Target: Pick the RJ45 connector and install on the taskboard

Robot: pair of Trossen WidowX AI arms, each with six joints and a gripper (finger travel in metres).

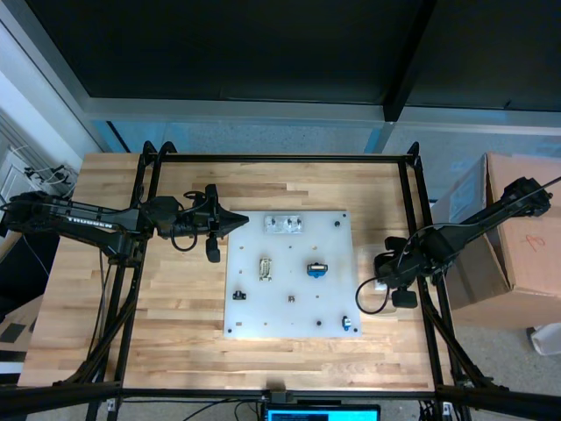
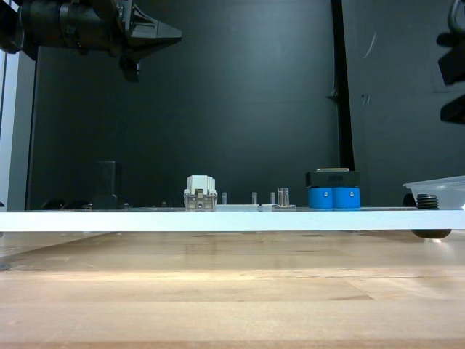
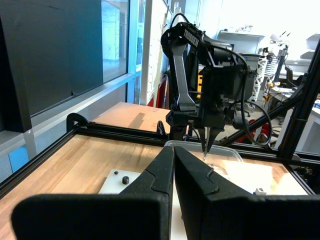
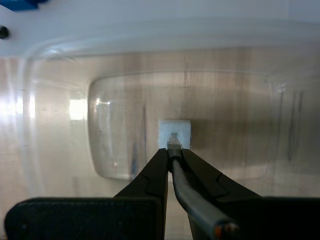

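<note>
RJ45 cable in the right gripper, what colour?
RJ45 cable is grey, clearest in right wrist view. Right gripper holds it over the tray; left gripper hovers beside the board.

- RJ45 connector (image 4: 173,142): a small pale plug on a grey cable, nipped between the right pincer (image 4: 172,151) tips.
- It is held over a clear tray (image 4: 55,100), off the taskboard (image 1: 289,294).

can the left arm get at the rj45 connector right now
Probably not. The connector is held between the jaws of the right gripper, over the clear tray beside the board, at its right edge. The left gripper, jaws shut, hovers at the board's far left corner.
</note>
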